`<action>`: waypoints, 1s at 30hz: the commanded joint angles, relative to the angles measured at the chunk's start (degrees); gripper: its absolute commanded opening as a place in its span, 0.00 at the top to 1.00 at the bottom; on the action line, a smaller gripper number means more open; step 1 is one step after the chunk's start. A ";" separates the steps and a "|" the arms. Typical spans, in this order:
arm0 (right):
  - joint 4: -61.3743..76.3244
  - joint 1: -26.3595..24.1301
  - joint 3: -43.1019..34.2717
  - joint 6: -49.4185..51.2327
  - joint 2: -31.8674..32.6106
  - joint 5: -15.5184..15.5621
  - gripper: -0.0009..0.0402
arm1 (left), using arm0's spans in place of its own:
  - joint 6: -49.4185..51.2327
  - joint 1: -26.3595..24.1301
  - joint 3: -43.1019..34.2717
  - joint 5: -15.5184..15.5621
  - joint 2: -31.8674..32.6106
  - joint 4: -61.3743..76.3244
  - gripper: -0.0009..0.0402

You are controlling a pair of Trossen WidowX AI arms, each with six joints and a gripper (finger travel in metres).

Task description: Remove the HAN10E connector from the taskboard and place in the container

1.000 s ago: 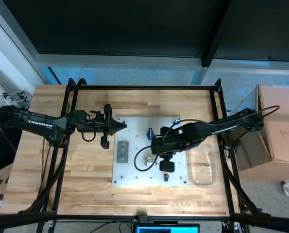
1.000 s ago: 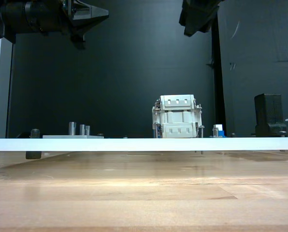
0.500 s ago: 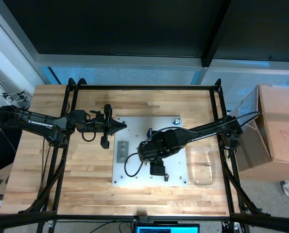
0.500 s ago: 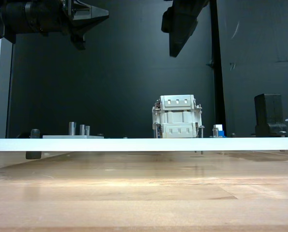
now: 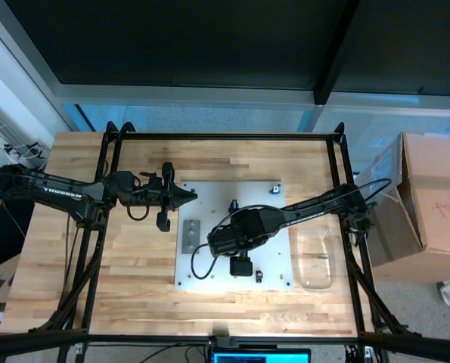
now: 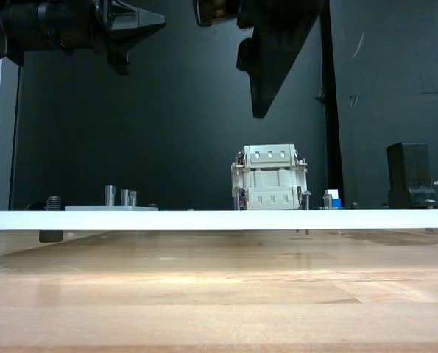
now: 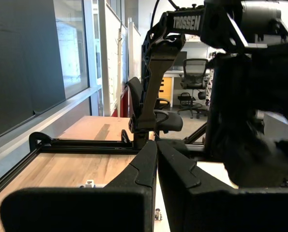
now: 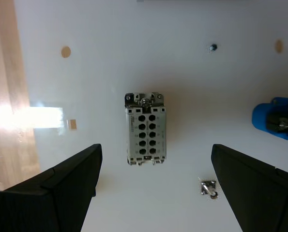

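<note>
Right gripper: the right gripper (image 8: 156, 159) is spread wide and holds nothing. It points straight down at the HAN10E connector (image 8: 144, 129), one finger (image 8: 56, 193) off to each side, touching neither the connector nor the board. In the low view it hangs clear above the connector.
Left gripper: the left gripper (image 7: 157, 145) has its fingers pressed together on nothing. It is raised and level over the left edge of the taskboard (image 5: 209, 276), pointing toward the right arm.
Connector: it stands upright in its seat on the taskboard, free of both grippers.
Writing: "TROSSEN" (image 7: 189, 21) in white on the right arm, read from the left wrist view.
Counts: one connector with ten contact holes, in two columns of five; one clear container (image 5: 313, 261) on the table just right of the board; one blue part (image 8: 274, 118); one cardboard box (image 5: 429, 204) beyond the table's right edge.
</note>
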State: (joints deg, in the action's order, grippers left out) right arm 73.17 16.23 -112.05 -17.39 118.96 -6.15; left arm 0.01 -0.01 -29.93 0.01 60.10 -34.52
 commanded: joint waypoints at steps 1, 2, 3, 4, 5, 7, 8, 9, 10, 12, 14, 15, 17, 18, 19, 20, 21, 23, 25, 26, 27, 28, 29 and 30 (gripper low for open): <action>-0.33 0.00 0.09 0.57 1.73 0.26 0.20 | -0.02 0.00 -0.02 0.00 0.02 0.00 0.98; -0.37 -0.02 0.09 1.09 2.23 0.22 0.19 | -0.02 0.02 -0.02 0.00 0.02 0.00 0.98; -0.46 -0.02 0.09 1.42 2.60 0.28 0.19 | -0.02 0.00 -0.02 0.00 0.00 0.00 0.98; -0.63 -0.07 0.09 1.49 3.08 0.28 0.19 | -0.02 0.00 -0.02 0.00 0.02 0.00 0.98; -0.85 -0.07 0.09 1.68 3.50 0.28 0.19 | -0.02 0.02 -0.02 0.00 0.02 0.02 0.98; -1.31 -0.09 0.15 2.10 4.11 0.26 0.20 | -0.02 0.00 -0.02 0.00 0.02 0.00 0.98; -1.46 -0.09 0.17 2.54 4.33 0.26 0.20 | -0.02 0.02 -0.02 0.00 0.02 0.00 0.98; -1.57 -0.09 0.17 2.89 4.33 0.26 0.19 | -0.02 0.02 -0.02 0.00 0.00 0.00 0.98; -1.84 -0.11 0.33 2.97 4.33 0.28 0.19 | -0.02 0.00 -0.02 0.00 0.02 0.00 0.98; -2.99 -0.11 1.29 3.41 4.33 0.37 0.19 | -0.02 0.02 -0.02 0.00 0.00 0.00 0.98; -4.09 -0.13 2.49 3.58 4.33 0.48 0.20 | 0.00 0.00 -0.02 0.00 0.00 0.00 0.98; -4.46 -0.17 3.08 3.85 4.33 0.87 0.20 | -0.02 0.02 -0.02 0.00 0.00 0.00 0.98; -5.75 -0.20 4.44 4.24 4.33 1.70 0.22 | -0.02 0.00 -0.02 0.00 0.02 0.00 0.98; -6.40 -0.20 4.92 4.26 4.33 1.68 0.23 | -0.02 0.02 -0.02 0.00 0.02 0.00 0.98; -6.95 -0.22 5.31 4.20 4.33 1.68 0.24 | -0.02 0.02 -0.02 0.00 0.02 0.00 0.98; -7.26 -0.22 5.55 4.20 4.33 1.68 0.26 | -0.02 0.00 -0.02 0.00 0.02 0.00 0.98; -7.26 -0.22 5.57 4.22 4.33 1.68 0.28 | -0.02 0.02 -0.02 0.00 0.02 0.00 0.98; -7.30 -0.22 5.57 4.22 4.33 1.68 0.32 | -0.02 0.00 -0.02 0.00 0.02 0.00 0.98; -7.30 -0.22 5.57 4.22 4.31 1.68 0.37 | -0.02 0.02 -0.02 0.00 0.02 0.00 0.98; -7.28 -0.22 5.57 4.26 4.26 1.66 0.40 | -0.02 0.00 -0.02 0.00 0.02 0.00 0.98; -7.32 -0.22 5.57 4.31 4.26 1.66 0.42 | -0.02 0.02 -0.02 0.00 0.02 0.00 0.98; -7.32 -0.24 5.57 4.37 4.26 1.66 0.45 | -0.02 0.02 -0.02 0.00 0.02 0.00 0.98; -7.32 -0.24 5.57 4.37 4.26 1.66 0.48 | -0.02 0.00 -0.02 0.00 0.02 0.00 0.98; -7.30 -0.26 5.57 4.35 4.26 1.66 0.51 | -0.02 0.00 -0.02 0.00 0.00 0.00 0.98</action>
State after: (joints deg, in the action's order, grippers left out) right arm 65.87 15.99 -106.45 -13.08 123.33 -4.47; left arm -0.01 -0.01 -29.95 0.01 60.10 -34.52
